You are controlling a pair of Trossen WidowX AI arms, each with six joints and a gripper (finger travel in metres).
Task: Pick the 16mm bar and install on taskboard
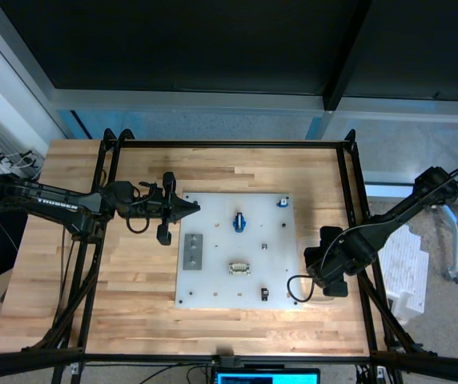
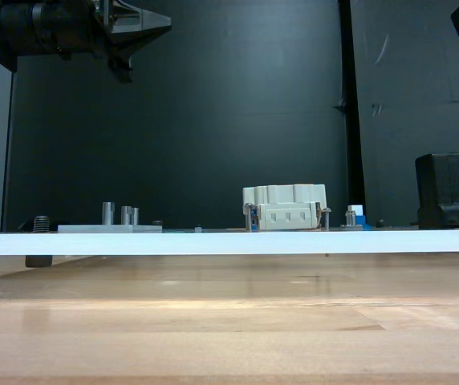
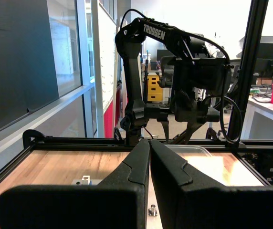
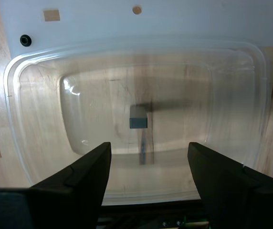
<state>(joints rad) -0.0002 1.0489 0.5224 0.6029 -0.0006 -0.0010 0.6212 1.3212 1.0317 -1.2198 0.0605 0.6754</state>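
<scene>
Reaching for the pick is judged to be the step in hand. The right pincer [image 4: 148, 145] is held wide open and empty, touching nothing, above the clear plastic rounded tray [image 4: 12, 81], in which the short dark-grey metal 16mm bar [image 4: 138, 118] is seen. A straight descent around the bar is called for next, then a closing. The left pincer [image 3: 149, 143] is seen shut and empty, raised over the left edge of the flat white square taskboard [image 1: 213, 292].
</scene>
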